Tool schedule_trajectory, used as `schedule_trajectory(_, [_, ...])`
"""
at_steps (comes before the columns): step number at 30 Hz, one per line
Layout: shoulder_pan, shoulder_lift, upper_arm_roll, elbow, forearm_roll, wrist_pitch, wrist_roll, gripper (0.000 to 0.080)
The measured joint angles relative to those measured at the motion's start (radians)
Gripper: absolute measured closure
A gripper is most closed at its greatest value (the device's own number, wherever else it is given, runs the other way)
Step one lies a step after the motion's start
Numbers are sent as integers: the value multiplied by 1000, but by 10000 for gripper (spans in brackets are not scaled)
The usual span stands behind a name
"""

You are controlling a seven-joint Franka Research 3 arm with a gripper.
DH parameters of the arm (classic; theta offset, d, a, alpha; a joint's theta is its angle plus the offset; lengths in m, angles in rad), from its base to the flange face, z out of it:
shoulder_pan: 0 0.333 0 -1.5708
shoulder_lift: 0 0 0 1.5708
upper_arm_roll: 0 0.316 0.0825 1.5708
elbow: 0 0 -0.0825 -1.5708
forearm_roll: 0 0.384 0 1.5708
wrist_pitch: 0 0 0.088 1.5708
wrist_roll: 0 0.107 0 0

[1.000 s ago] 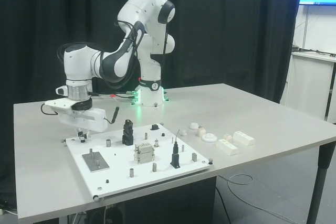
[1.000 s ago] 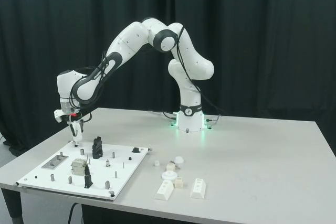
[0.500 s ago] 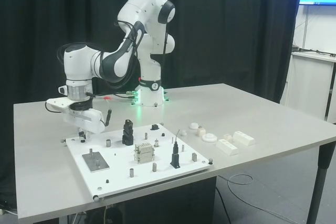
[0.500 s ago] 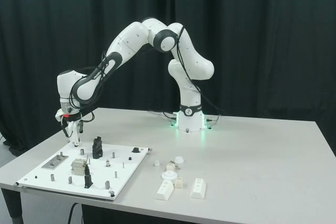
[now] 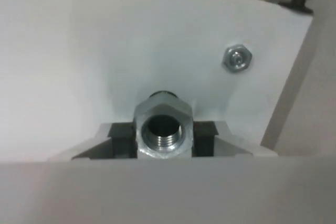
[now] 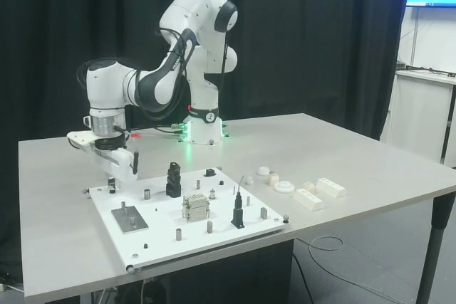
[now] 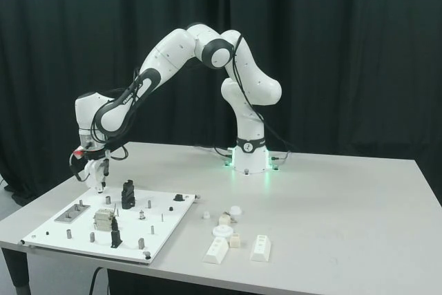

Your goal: Insert bolt 4.

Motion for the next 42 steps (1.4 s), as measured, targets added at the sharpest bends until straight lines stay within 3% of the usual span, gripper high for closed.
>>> schedule_trajectory(26, [0,1,0,-1,19,5,219,579])
schedule_trajectory(38, [0,1,0,1,17,7,254,579])
schedule_trajectory(42, [2,0,-3,11,-7,8,203,579])
